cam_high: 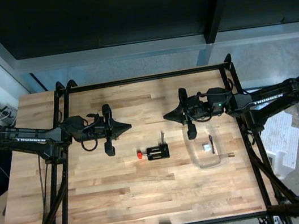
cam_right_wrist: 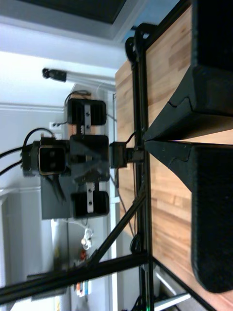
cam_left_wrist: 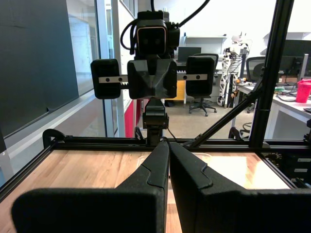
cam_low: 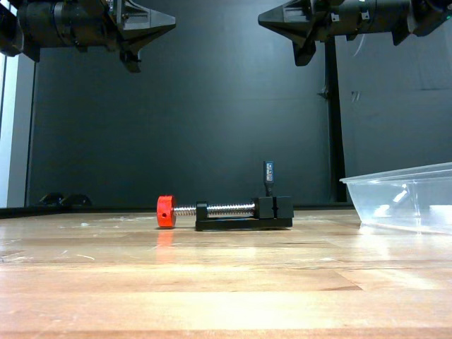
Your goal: Remove the USB-C connector from taskboard and place in the container
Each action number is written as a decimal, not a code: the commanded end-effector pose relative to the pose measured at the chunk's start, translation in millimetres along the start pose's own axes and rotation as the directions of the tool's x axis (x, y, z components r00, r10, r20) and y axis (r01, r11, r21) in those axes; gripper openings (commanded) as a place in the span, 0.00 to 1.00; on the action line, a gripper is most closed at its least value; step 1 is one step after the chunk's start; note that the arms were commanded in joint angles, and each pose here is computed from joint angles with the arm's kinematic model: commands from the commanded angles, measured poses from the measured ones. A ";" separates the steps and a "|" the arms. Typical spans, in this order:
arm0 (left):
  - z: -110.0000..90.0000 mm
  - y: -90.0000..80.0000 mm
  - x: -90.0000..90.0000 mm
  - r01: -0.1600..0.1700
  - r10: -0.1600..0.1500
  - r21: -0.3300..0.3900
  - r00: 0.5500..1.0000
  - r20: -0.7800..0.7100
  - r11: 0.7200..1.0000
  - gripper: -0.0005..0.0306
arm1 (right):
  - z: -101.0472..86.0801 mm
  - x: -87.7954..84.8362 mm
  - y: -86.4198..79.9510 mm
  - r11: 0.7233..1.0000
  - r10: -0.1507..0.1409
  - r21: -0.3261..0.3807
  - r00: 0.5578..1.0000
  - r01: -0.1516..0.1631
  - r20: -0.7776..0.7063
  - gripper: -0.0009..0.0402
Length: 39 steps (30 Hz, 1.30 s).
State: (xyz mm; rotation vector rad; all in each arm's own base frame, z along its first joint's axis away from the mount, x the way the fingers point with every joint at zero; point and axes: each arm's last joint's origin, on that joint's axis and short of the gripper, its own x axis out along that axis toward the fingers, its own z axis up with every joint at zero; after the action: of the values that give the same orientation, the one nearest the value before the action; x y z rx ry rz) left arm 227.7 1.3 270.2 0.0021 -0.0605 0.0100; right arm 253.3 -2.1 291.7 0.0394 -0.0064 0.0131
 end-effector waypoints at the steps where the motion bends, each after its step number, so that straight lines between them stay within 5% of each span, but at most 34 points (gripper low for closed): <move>1: -0.1 0.0 0.1 0.000 0.000 0.000 1.000 0.000 1.000 0.02 | -4.6 -1.5 0.0 1.000 -0.001 0.004 1.000 0.001 0.007 0.02; 39: -0.1 0.0 0.1 0.000 0.000 0.000 1.000 0.000 1.000 0.02 | -13.8 -11.0 0.2 1.000 -0.022 0.007 1.000 0.021 0.016 0.02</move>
State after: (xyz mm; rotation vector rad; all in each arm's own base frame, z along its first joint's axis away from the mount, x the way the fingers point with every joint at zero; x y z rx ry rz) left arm 227.7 1.3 270.2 0.0021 -0.0605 0.0100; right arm 242.2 -1.6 277.7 0.0429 -0.0214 -0.0095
